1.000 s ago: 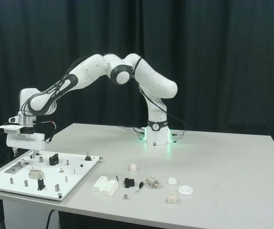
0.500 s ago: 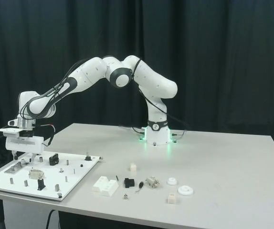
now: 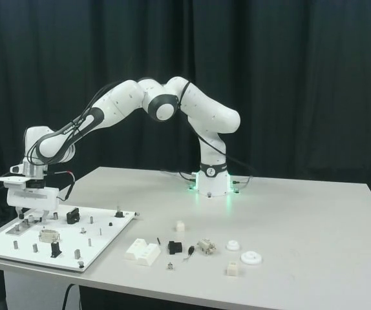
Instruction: Remove small gear.
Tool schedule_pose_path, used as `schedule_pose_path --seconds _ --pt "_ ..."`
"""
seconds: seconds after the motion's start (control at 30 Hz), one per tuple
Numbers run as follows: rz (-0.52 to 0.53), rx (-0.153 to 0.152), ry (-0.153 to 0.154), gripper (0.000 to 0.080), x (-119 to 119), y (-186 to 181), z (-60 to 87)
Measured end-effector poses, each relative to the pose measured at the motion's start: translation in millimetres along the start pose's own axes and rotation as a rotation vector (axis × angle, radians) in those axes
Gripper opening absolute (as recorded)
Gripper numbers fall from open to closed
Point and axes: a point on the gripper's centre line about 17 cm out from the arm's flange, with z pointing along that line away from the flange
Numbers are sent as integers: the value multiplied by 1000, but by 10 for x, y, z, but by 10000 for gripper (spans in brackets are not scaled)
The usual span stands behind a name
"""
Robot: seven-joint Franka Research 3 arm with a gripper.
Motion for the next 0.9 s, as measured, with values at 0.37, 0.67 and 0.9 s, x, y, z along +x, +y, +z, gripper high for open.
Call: schedule_pose_path --seconds 0.37,0.67,0.9 --pt "7 1 2 500 -23 18 9" --pt "15 -4 7 309 -55 95 -10" --pt "14 1 7 196 -55 97 -11"
